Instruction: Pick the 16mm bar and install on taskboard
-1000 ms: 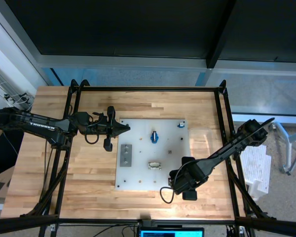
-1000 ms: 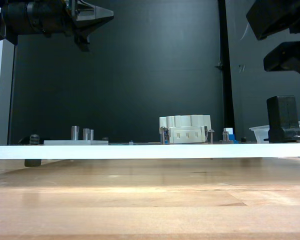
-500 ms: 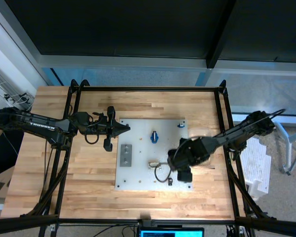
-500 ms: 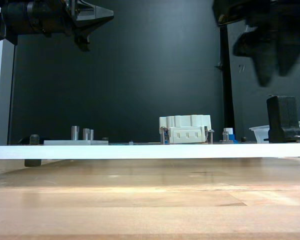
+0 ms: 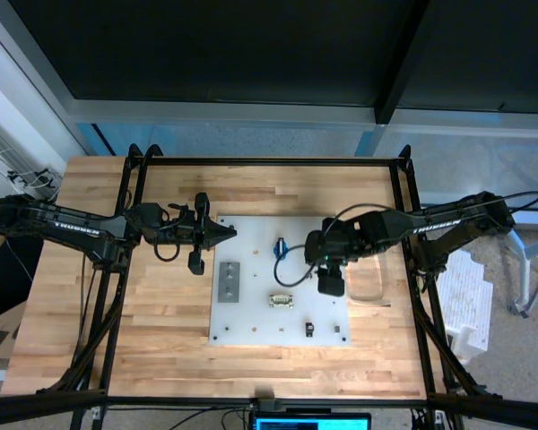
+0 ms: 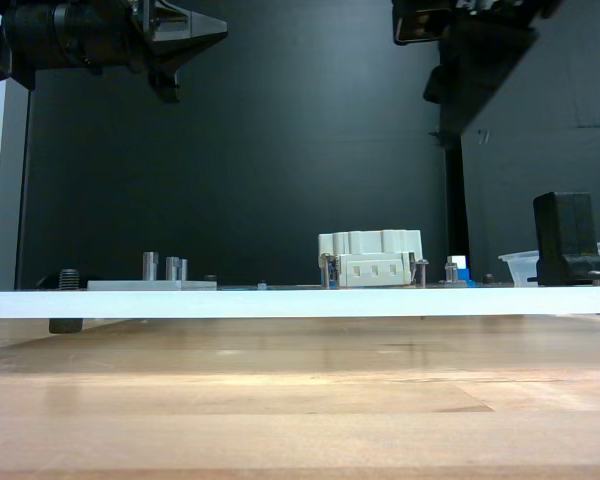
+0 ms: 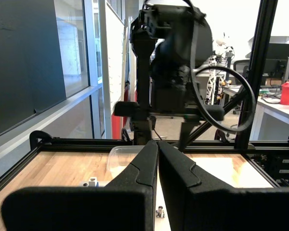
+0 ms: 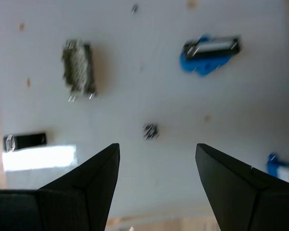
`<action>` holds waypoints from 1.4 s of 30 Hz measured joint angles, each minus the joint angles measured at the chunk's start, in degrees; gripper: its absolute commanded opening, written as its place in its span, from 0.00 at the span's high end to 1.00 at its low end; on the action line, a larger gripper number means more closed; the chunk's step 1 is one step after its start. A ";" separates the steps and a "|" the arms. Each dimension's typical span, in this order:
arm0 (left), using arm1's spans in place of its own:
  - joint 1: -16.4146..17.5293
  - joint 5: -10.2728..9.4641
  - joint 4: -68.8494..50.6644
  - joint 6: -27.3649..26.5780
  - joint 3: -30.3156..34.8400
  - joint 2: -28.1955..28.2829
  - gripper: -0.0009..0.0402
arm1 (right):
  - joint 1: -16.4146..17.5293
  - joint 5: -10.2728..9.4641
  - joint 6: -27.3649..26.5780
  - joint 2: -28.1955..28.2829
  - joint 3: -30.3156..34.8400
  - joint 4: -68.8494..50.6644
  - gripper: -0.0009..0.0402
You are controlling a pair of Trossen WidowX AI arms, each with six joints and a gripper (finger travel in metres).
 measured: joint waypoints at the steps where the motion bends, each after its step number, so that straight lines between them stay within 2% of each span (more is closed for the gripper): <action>1: 0.00 0.00 0.00 0.02 -0.02 0.00 0.98 | -0.61 0.00 -1.07 -0.42 -0.22 1.03 0.44; 11: 0.00 0.00 0.00 0.02 0.00 0.00 0.98 | -6.86 -0.22 -10.45 -5.25 -1.70 10.40 0.44; 18: 0.00 0.02 0.00 0.00 0.00 0.00 0.98 | -8.24 -0.72 -12.83 -9.68 -5.88 21.49 0.44; 21: 0.00 0.00 -0.02 0.02 0.00 0.00 0.98 | -8.87 -1.86 -13.20 -11.34 -7.89 25.16 0.45; 26: 0.00 0.02 0.00 0.02 0.00 0.00 0.98 | -9.70 -2.25 -13.09 -14.19 -12.87 34.27 0.53; 30: 0.00 0.00 0.00 0.02 0.00 -0.02 0.98 | -9.97 -4.17 -13.00 -16.11 -16.11 40.54 0.60; 42: 0.00 0.00 0.00 0.02 0.00 0.00 0.98 | -10.56 -5.20 -13.14 -20.50 -25.51 58.40 0.79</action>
